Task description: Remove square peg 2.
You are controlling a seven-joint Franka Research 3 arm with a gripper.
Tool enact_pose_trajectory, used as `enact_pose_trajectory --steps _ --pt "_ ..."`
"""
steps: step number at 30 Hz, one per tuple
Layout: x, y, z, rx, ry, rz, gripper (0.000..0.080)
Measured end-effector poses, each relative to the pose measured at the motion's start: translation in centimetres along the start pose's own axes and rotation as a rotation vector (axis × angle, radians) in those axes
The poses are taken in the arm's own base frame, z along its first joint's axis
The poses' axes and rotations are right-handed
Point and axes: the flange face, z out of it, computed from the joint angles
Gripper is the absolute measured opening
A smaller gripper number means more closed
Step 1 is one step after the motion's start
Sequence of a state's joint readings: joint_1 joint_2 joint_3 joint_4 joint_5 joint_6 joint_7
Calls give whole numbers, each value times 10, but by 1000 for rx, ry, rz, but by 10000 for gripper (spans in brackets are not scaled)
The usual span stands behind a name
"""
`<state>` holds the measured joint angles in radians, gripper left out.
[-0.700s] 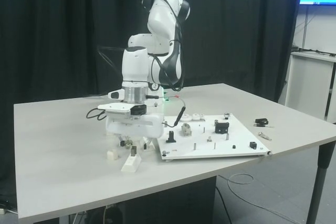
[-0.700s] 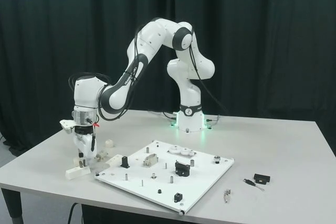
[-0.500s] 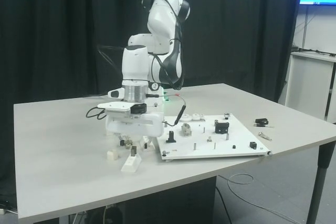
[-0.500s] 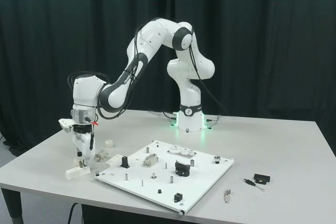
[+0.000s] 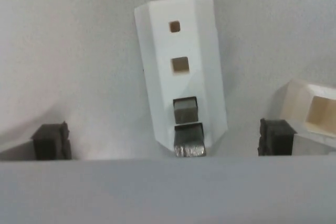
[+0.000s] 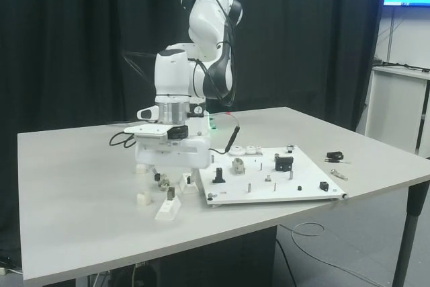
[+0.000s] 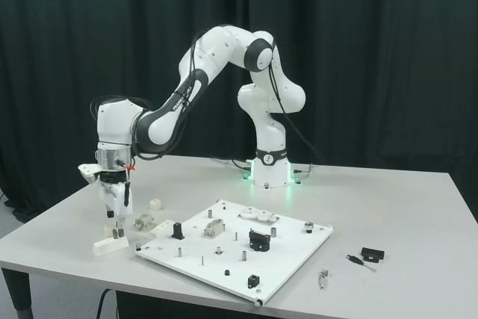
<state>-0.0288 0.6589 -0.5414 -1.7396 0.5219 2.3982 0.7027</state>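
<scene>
A white peg block (image 5: 181, 66) lies on the grey table, with two empty square holes and a grey square peg (image 5: 185, 111) standing in it. A darker metal piece (image 5: 189, 141) stands right beside that peg. My gripper (image 5: 163, 139) hovers above the block's peg end, open wide, with black fingertips (image 5: 50, 140) far apart and holding nothing. From the room, the gripper (image 6: 161, 179) hangs just above the peg (image 6: 170, 194) and block (image 6: 168, 210). The second room view shows the same gripper (image 7: 113, 218) over the block (image 7: 110, 244).
A white board (image 6: 269, 189) carrying several small parts lies to the side of the block, also seen as the board (image 7: 239, 252). A small white cube (image 6: 142, 198) and a hollow white piece (image 5: 315, 111) sit close by. Black tools (image 7: 372, 253) lie beyond the board.
The arm has lifted and the gripper now sits higher above the peg block. The peg stays in the block.
</scene>
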Motion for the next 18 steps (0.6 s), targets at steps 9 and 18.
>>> enact_pose_trajectory --steps 9,18 --pt "2 -4 -7 -11 -10 -7 800" --pt "2 -6 -11 -25 -17 -21 800"
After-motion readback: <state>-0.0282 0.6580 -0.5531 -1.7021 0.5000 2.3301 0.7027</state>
